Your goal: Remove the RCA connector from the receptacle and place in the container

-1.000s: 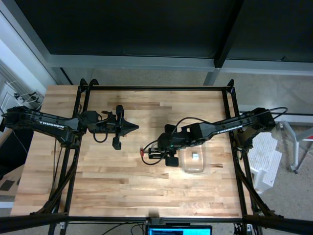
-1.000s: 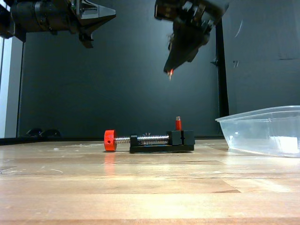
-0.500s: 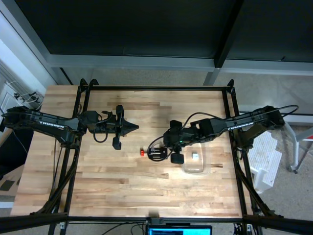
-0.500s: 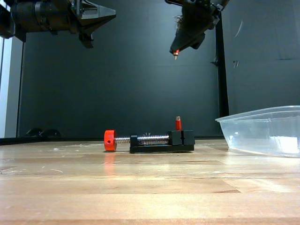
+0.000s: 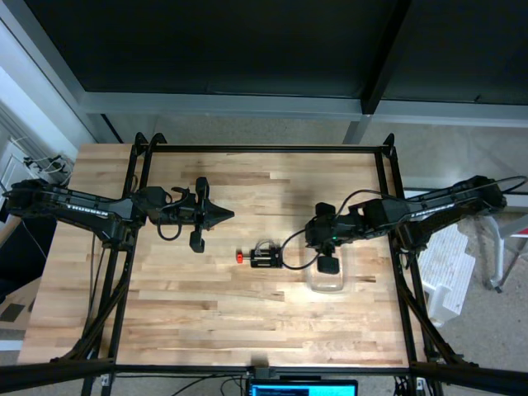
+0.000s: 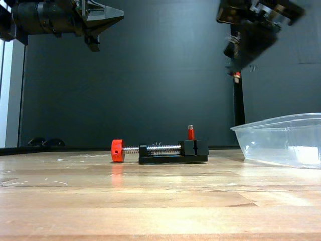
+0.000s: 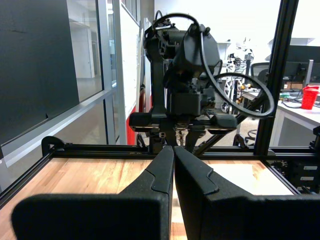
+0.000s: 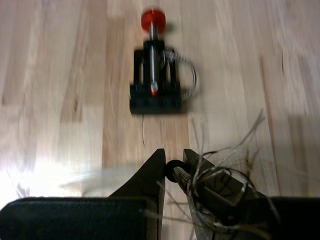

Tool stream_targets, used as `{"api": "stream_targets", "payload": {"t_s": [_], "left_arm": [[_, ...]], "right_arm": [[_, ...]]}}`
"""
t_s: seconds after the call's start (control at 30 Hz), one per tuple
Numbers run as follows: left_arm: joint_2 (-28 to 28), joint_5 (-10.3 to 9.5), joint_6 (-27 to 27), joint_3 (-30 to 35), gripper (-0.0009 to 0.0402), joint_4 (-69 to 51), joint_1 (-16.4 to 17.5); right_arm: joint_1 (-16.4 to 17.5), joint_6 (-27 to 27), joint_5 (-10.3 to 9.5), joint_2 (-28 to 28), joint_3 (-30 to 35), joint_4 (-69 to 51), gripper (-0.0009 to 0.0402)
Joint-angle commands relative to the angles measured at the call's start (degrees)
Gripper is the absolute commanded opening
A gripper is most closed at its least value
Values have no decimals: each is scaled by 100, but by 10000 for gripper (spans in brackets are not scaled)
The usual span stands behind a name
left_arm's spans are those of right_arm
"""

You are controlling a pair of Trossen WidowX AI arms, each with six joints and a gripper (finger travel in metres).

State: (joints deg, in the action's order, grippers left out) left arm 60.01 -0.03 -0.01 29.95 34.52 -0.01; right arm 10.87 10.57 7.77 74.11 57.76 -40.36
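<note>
The receptacle (image 5: 262, 257) is a small black block with a red cap (image 6: 117, 150), lying on the table left of the container (image 5: 328, 279), a clear plastic tray. My right gripper (image 5: 317, 239) hangs well above the table near the tray's left end, shut on the RCA connector (image 8: 175, 172), a slim dark plug. The connector's reddish end (image 6: 236, 76) points down. Thin silvery wire trails from the plug. In the right wrist view the receptacle (image 8: 155, 85) lies ahead of my right gripper (image 8: 172, 156). My left gripper (image 5: 223, 214) hovers high at the left, shut and holding nothing.
A black frame (image 5: 264, 149) runs around the wooden table. A small white piece (image 5: 329, 262) lies inside the tray. A short red post (image 6: 190, 132) stands up from the block. The right arm (image 7: 185, 75) fills the left wrist view beyond my left gripper (image 7: 174, 152).
My right gripper has carried the connector to the right, away from the receptacle and toward the tray, dropping a little in the last half second. The left arm has not moved.
</note>
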Motion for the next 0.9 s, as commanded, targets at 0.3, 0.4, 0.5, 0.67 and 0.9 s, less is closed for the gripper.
{"api": "stream_targets", "payload": {"t_s": [0.3, 0.4, 0.5, 0.67, 0.9], "left_arm": [[0, 0, 0, 0, 0, 2, 2], [0, 0, 0, 0, 0, 2, 0], [0, 0, 0, 0, 0, 2, 0], [0, 0, 0, 0, 0, 2, 2], [0, 0, 0, 0, 0, 2, 2]], "right_arm": [[105, 275, 17, -330, -831, -778, 22], [190, 372, -13, -330, -1003, -789, 31], [236, 442, -28, -328, -1143, -793, 44], [249, 540, -28, -328, -1231, -798, 66], [262, 551, -28, -328, -1252, -796, 73]]}}
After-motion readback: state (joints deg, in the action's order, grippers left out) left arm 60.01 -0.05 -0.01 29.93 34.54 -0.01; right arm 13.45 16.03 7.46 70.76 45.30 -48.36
